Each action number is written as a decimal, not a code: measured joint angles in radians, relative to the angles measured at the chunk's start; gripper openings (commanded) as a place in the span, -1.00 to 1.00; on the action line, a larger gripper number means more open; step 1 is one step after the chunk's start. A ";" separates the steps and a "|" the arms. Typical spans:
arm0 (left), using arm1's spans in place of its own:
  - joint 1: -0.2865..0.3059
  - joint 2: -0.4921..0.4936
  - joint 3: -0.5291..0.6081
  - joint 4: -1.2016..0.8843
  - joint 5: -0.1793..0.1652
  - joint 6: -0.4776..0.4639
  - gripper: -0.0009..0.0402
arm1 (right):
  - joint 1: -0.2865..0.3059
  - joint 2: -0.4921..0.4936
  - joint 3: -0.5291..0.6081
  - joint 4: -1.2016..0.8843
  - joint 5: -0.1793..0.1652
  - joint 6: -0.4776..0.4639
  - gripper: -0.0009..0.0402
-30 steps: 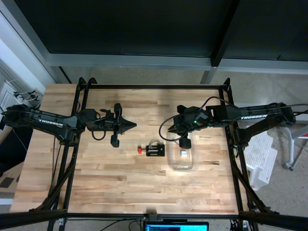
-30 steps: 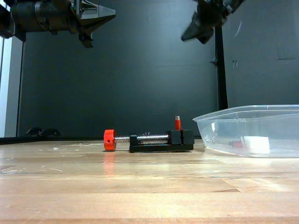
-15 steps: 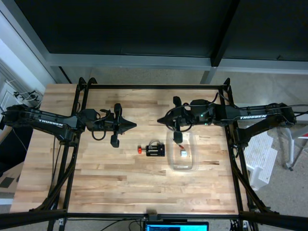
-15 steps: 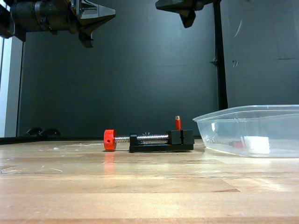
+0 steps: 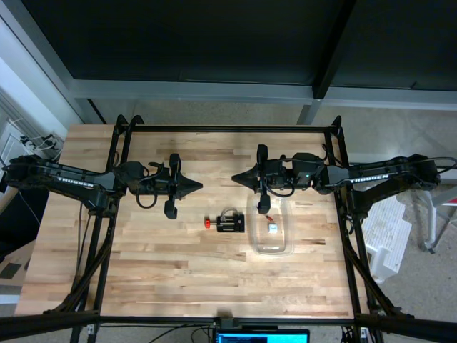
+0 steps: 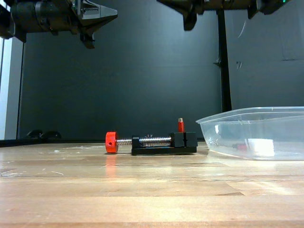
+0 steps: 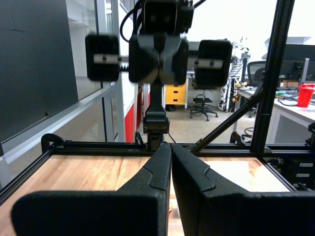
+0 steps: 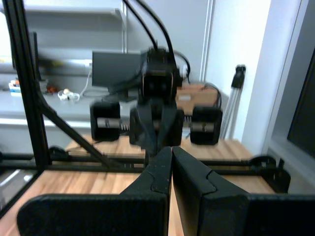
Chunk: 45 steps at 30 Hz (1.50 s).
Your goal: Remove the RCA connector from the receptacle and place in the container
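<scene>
The receptacle (image 5: 228, 224) (image 6: 164, 141), a black block with a red knob (image 6: 111, 142), lies mid-table, and a short red post (image 6: 180, 125) stands on its right end. Just to its right is the clear container (image 5: 271, 251) (image 6: 285, 128). On the container's floor lies the RCA connector (image 5: 265, 216) (image 6: 237, 147), next to a small white cube (image 5: 273, 227). My right gripper (image 5: 234, 179) (image 6: 164, 3) (image 8: 171, 150) hangs shut and empty, high above the table, behind the receptacle. My left gripper (image 5: 198, 186) (image 6: 114, 16) (image 7: 171, 147) is shut too, raised to the receptacle's rear left.
The two grippers point at each other with a small gap between their tips. A black frame (image 5: 228, 129) runs around the wooden table (image 5: 178, 279). A dark upright post (image 6: 223, 57) stands behind the container.
My right arm has swung up and left, away from above the container, and now lies level. The left arm, receptacle and container have not moved.
</scene>
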 measured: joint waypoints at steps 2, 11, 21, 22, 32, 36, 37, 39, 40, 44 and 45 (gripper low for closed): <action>0.000 0.000 0.000 0.000 0.000 0.000 -0.96 | -0.013 -0.003 -0.024 0.009 -0.013 0.018 -0.96; 0.000 0.000 0.000 0.000 0.000 0.000 -0.96 | -0.019 -0.072 -0.134 0.047 -0.018 0.038 -0.96; 0.000 0.000 0.000 0.000 0.000 0.000 -0.96 | -0.015 -0.106 -0.179 0.048 -0.016 0.036 -0.96; 0.000 0.000 0.000 0.000 0.000 0.000 -0.96 | -0.014 -0.106 -0.179 0.050 -0.016 0.033 -0.96; 0.000 0.000 0.000 0.000 0.000 0.000 -0.96 | -0.011 -0.130 -0.209 0.053 -0.035 0.030 -0.96; 0.000 0.000 0.000 0.000 0.000 0.000 -0.96 | -0.010 -0.133 -0.211 0.061 -0.035 0.033 -0.96; 0.000 0.000 0.000 0.000 0.000 0.000 -0.96 | -0.010 -0.133 -0.211 0.063 -0.035 0.033 -0.96; 0.000 0.000 0.000 0.000 0.000 0.000 -0.96 | -0.010 -0.133 -0.211 0.064 -0.035 0.033 -0.96; 0.000 0.000 0.000 0.000 0.000 0.000 -0.96 | -0.010 -0.133 -0.211 0.066 -0.035 0.033 -0.96; 0.000 0.000 0.000 0.000 0.000 0.000 -0.96 | -0.010 -0.133 -0.211 0.078 -0.035 0.032 -0.96; 0.000 0.000 0.000 0.000 0.000 0.000 -0.96 | -0.010 -0.133 -0.211 0.083 -0.035 0.032 -0.96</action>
